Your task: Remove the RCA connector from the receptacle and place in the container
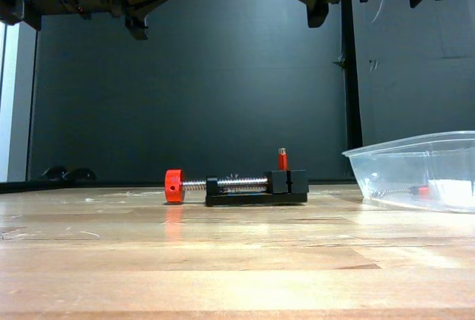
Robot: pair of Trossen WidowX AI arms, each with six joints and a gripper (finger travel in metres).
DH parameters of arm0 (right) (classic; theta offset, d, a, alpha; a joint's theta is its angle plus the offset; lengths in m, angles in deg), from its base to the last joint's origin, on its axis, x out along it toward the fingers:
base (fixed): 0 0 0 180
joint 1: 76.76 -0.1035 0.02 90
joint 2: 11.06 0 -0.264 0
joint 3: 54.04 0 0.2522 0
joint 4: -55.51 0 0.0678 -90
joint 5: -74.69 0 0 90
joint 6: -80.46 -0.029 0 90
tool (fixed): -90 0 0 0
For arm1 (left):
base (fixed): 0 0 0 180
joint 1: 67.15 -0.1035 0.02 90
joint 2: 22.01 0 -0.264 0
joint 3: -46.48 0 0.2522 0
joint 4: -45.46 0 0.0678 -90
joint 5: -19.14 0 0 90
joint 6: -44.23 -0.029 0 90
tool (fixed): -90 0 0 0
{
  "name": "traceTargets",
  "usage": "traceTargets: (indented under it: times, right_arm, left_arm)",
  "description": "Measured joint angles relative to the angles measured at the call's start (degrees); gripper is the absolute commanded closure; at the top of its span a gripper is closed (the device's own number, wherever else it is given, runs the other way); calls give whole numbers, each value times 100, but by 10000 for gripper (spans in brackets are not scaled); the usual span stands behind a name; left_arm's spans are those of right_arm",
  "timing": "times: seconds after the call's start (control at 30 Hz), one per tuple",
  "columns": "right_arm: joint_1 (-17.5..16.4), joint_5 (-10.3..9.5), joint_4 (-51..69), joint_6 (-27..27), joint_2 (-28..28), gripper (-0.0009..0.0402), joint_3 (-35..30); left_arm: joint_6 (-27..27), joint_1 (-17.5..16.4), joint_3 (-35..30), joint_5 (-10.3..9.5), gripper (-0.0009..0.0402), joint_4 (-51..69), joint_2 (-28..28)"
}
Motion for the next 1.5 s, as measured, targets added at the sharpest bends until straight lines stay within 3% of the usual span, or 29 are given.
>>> traceTargets:
  times: [0.13, 0.2, 0.27, 1.5]
  right_arm:
    - [-39, -37, 0, -13, 0, 393, 2]
    - [-42, -216, 2, -9, 0, 393, 17]
    - [-48, -251, 2, -7, 0, 393, 28]
    - [-116, -251, -295, 94, -70, 393, 260]
  left_arm:
    - [0, 0, 0, 0, 393, 0, 0]
    - [2, 0, 0, 2, 393, -2, 0]
    - [0, 0, 2, 0, 393, 0, 0]
    - [0, 0, 2, 0, 393, -2, 0]
